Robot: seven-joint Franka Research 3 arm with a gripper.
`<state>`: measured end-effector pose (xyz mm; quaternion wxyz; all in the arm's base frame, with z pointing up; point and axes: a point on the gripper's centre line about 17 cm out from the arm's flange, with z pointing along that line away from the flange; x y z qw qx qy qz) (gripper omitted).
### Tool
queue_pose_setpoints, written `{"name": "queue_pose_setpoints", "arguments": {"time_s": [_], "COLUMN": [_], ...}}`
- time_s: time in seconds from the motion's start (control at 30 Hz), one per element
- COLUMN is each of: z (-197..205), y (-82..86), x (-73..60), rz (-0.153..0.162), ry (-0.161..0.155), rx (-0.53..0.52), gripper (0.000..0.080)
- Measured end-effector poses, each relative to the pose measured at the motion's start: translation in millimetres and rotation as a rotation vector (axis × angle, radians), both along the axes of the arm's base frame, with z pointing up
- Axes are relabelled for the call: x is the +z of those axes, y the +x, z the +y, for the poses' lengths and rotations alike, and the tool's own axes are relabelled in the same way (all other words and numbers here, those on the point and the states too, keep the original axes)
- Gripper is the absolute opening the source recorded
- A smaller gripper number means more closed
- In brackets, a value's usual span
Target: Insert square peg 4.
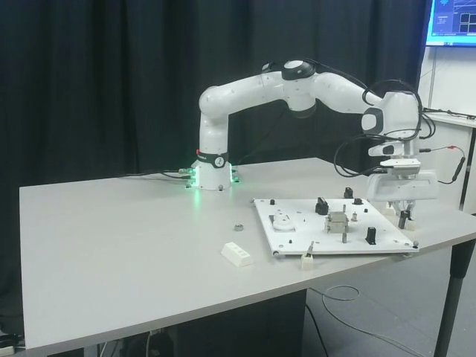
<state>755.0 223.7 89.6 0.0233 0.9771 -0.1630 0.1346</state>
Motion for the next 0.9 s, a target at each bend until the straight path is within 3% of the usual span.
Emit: {"name": "queue_pose_setpoints", "arguments": {"time_s": [0.4, 0.9], "z": [1.6, -6.8], "y": [-3.6, -4.2], "x": [-8.5, -16.3], "rz": [-0.030, -0.054], "ry": [-0.035, -0.047], "rx": [-0.013, -0.026], "gripper": [0.0095, 0.0095]}}
